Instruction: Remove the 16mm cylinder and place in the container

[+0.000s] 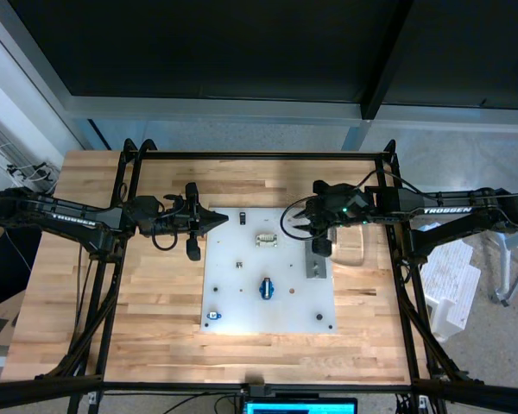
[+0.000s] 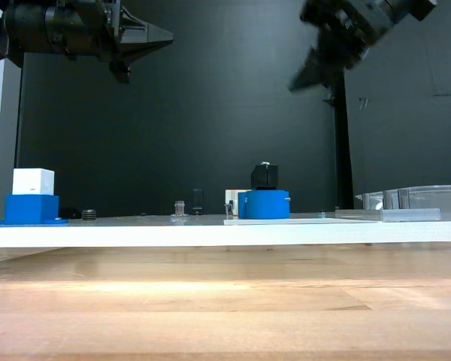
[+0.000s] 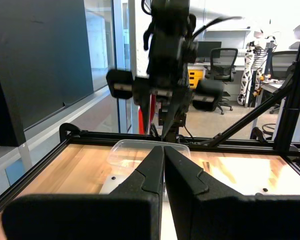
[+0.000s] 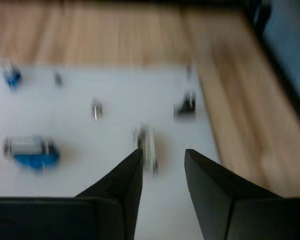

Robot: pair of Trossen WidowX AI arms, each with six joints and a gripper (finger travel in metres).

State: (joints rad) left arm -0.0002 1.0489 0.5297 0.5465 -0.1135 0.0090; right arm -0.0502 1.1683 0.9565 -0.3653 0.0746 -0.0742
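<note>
High view: left gripper (image 1: 222, 220) sits left of centre at the far left corner of the white task board (image 1: 268, 306); right gripper (image 1: 295, 222) sits right of centre over the board's far part.
Only the wrist views settle the fingers: in the left wrist view the left gripper (image 3: 164, 148) is pressed together, tips touching; in the right wrist view the right gripper (image 4: 162, 151) is spread, gripping nothing.
Low view adds height: left gripper (image 2: 165, 34) upper left, right gripper (image 2: 297, 83) upper right, both well above the board.
16mm cylinder (image 1: 240, 265) looks to be the tiny silvery peg upright on the board, centre-left, left of the blue fitting (image 1: 266, 289); low view shows the 16mm cylinder (image 2: 180, 207) standing; it is blurred in the right wrist view.
Container (image 1: 356, 248): clear tub just right of the grey metal block (image 1: 317, 264) at the board's right edge; also seen low at right in the low view.
Surface: butcher-block table (image 1: 112, 302) inside a black frame (image 1: 259, 156); low view has a black backdrop; left wrist view shows glass partitions and office chairs (image 3: 224, 57).
</note>
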